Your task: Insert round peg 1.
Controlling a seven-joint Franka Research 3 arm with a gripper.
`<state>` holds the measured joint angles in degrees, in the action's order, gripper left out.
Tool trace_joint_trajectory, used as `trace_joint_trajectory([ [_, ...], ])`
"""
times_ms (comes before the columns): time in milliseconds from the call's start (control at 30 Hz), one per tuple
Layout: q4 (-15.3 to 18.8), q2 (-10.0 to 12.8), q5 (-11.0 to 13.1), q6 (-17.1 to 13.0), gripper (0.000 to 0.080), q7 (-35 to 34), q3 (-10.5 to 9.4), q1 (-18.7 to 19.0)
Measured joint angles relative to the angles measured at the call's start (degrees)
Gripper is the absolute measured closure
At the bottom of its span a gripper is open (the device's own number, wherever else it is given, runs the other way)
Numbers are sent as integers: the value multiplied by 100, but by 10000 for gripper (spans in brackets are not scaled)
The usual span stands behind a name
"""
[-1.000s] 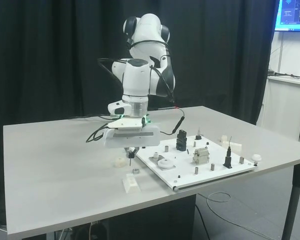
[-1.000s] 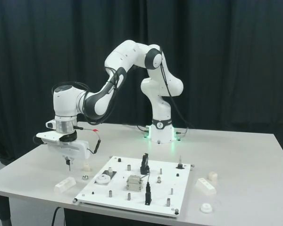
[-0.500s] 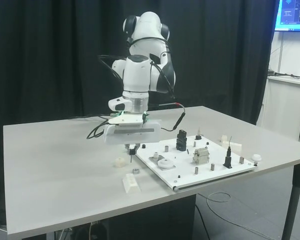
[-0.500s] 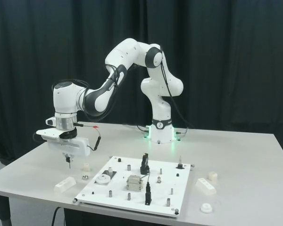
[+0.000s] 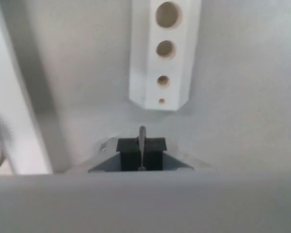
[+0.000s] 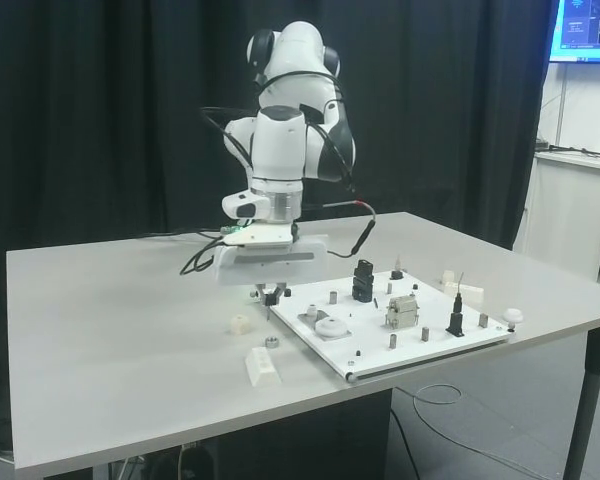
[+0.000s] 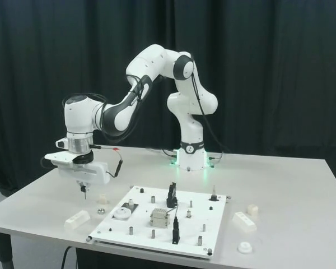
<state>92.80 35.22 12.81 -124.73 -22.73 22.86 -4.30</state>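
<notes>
My gripper (image 5: 141,155) is shut on a thin grey round peg (image 5: 142,135) that points down from between the black fingers. It hangs above the table to the left of the white board (image 6: 420,345). Under it, a little ahead, lies a white block (image 5: 165,53) with a row of holes of decreasing width. In the first room view the gripper (image 6: 269,296) holds the peg (image 6: 268,311) above and behind the block (image 6: 262,366). The second room view has the gripper (image 7: 83,189) up over the block (image 7: 77,219), well clear of it.
A small white part (image 6: 239,322) and a grey nut (image 6: 271,341) lie on the table near the block. The board (image 7: 157,227) carries black connectors (image 7: 171,196), a white gear (image 7: 122,213), a grey metal part (image 7: 158,217) and several pegs. More white parts (image 7: 243,221) lie to its right.
The arm has lifted the gripper with the peg and carried it a little toward the board, away from the white block.
</notes>
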Motion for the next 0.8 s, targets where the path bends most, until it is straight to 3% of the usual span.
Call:
trace_joint_trajectory([
  [433, 8, -229, 4, 601, 786, 0, 3, 254],
  [800, 41, -590, 6, 1170, 786, -168, 3, 669],
])
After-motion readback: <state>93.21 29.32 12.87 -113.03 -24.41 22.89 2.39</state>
